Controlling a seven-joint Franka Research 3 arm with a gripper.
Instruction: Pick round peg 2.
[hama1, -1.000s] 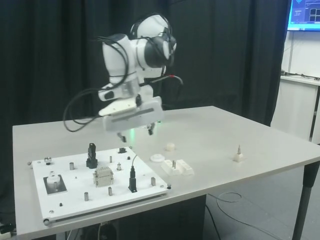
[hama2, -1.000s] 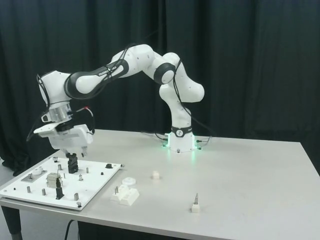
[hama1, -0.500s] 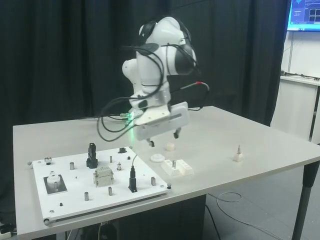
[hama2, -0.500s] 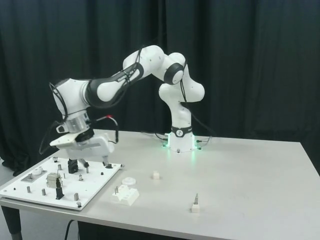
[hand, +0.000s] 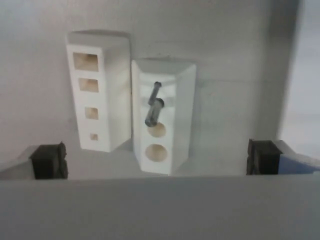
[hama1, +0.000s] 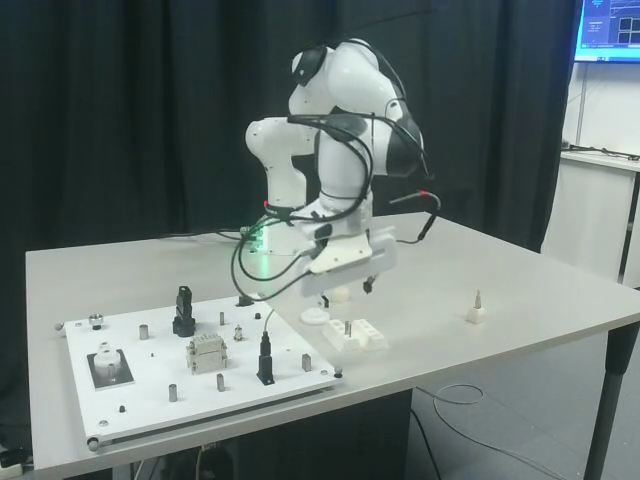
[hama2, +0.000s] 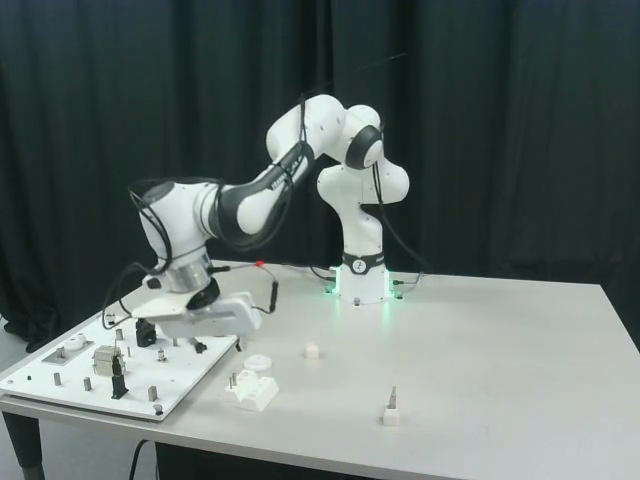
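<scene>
A thin grey round peg (hand: 154, 103) stands upright in one of the round holes of a white holder block (hand: 164, 116). A second white block (hand: 100, 92) with square holes lies right beside it. The same peg (hama1: 347, 326) (hama2: 233, 379) shows on the blocks to the side of the white board. My gripper (hand: 155, 159) (hama1: 347, 296) (hama2: 188, 346) hovers a little above the blocks, open and holding nothing. Its black fingertips (hand: 48, 161) stand wide apart on either side of the holders, touching neither.
The white assembly board (hama1: 300, 385) (hama2: 190, 385) carries several pegs, black connectors and fittings. A white gear disc (hama1: 314, 316) (hama2: 258, 362) and a small white cylinder (hama2: 311, 350) lie near the blocks. A small white stand with a pin (hama1: 477, 310) (hama2: 391, 410) sits farther off.
The arm has swung from above the board across to the white holder blocks and come lower. The gripper carries nothing throughout.
</scene>
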